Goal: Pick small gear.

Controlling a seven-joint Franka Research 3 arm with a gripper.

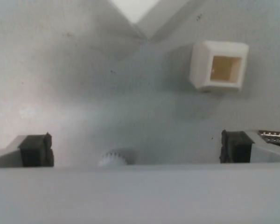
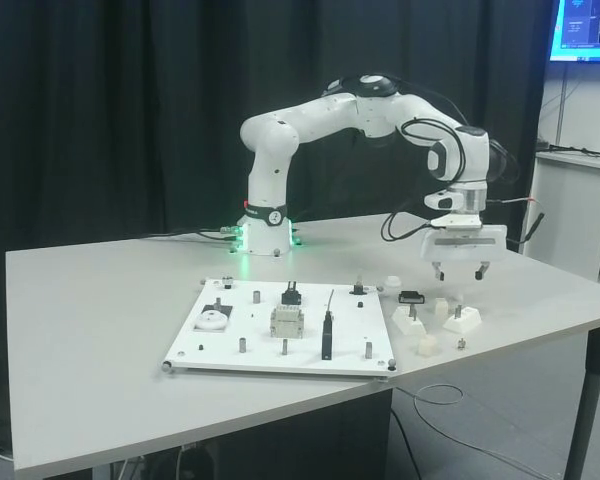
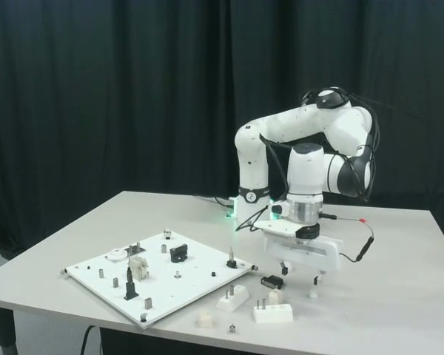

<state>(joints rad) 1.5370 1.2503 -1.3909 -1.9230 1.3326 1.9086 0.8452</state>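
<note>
Hanging wide open and empty above the grey table (image 2: 100, 300): the white arm's two-fingered gripper (image 1: 135, 151), black pads far apart at the wrist frame's lower left and lower right. Between them, at lower centre, only the toothed top of the small white plastic gear (image 1: 114, 158), half hidden by the gripper body. Risk on descent: closing off-centre and pushing the gear sideways, or snagging the white hollow square block (image 1: 219, 66) at upper right.

Through the wrist camera I see my gripper (image 1: 135, 149) with its black fingertips (image 1: 36, 150) spread wide above the grey table (image 1: 60, 70). The small gear (image 1: 114, 158), white and toothed, lies between them, partly hidden. Well apart from it sits a white hollow square block (image 1: 219, 66).
</note>
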